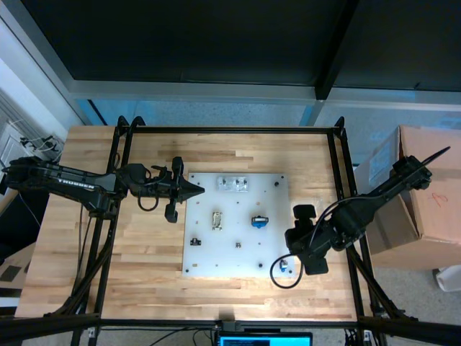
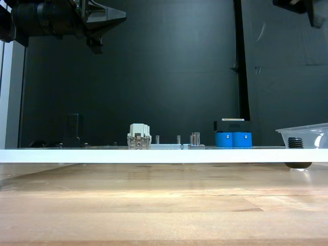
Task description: Remove the RJ45 connector from the taskboard and place in the container
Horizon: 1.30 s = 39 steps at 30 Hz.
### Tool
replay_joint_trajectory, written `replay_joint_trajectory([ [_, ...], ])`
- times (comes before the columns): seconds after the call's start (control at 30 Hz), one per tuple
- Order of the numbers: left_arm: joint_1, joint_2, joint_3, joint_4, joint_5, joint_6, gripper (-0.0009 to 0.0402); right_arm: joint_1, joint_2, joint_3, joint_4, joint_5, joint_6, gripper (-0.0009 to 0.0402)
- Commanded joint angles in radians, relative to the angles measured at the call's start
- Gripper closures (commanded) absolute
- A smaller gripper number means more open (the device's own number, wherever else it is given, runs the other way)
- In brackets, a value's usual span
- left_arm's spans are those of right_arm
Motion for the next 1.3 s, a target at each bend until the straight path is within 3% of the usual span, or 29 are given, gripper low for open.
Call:
replay_joint_trajectory([
  [0.03,0.0,0.0,0.0,0.0,0.0,0.0,0.0393,0.007,0.0,-0.032,0.035,-0.002,0.001,0.0176],
  [0.13,0.0,0.0,0.0,0.0,0.0,0.0,0.0393,0.01,0.0,-0.055,0.062,-0.025,0.001,0.0166],
  [1.3,0.0,0.0,0.0,0.0,0.0,0.0,0.0393,0.045,0.177,-0.105,0.136,-0.027,0.001,0.0165],
])
